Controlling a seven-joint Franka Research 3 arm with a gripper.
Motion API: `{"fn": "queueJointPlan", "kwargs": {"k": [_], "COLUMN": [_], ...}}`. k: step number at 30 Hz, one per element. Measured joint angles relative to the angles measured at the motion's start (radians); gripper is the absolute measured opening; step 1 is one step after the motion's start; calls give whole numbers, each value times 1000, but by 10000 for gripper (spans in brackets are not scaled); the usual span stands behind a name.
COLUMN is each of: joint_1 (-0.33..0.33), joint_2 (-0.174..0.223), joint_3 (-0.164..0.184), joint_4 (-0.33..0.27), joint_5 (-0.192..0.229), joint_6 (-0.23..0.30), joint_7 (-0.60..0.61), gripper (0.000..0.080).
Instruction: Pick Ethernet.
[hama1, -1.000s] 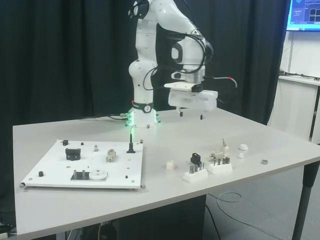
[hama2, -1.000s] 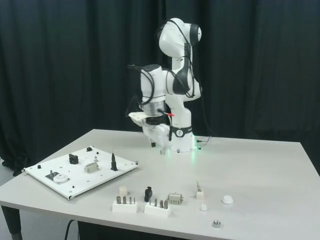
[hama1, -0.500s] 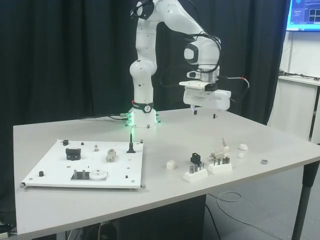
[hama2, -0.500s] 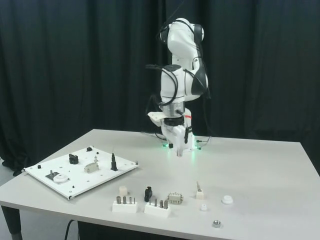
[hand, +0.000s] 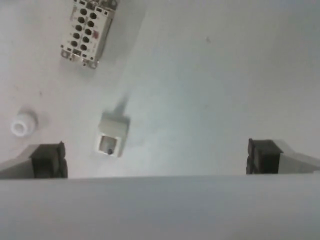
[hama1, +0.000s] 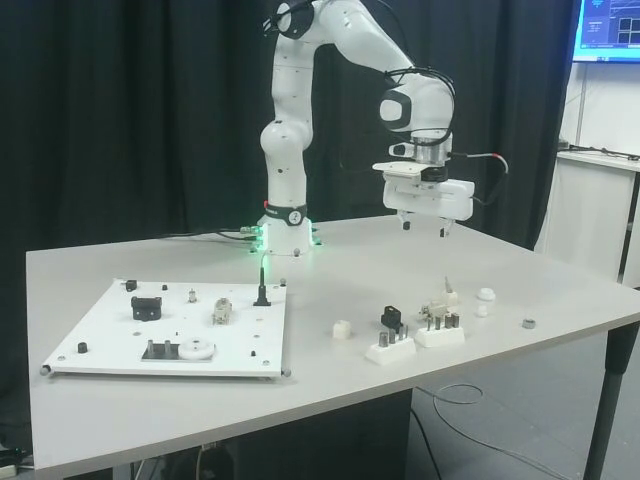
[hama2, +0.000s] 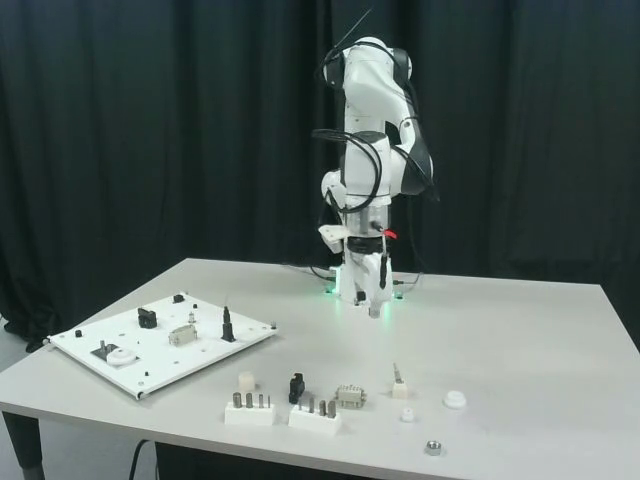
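Jaws apart; one Ethernet plug (hand: 111, 135) below

No readable text, label or number anywhere.

You see the white arm (hama1: 340, 60) w/ claw (hama1: 425, 227) hanging above the grey surface (hama1: 330, 280), fingers apart, nothing between them. White board (hama1: 175, 330) lies on the surface, well apart from claw. Small parts sit near the surface's front edge: white ring (hama1: 341, 329), two white blocks (hama1: 390, 348) (hama1: 440, 334), white cap (hama1: 486, 296).
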Motion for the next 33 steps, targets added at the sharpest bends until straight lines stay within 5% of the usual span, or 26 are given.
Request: {"fn": "queueJointPlan", "kwargs": {"k": [9, 22, 33], "joint_1": [14, 24, 48], "joint_2": [17, 90, 158], "joint_3": [7, 18, 19], "joint_4": [-27, -55, -55], "joint_5": [26, 214, 351], "joint_6": [81, 211, 261], "joint_7": [121, 107, 39], "gripper": [800, 800, 800]}}
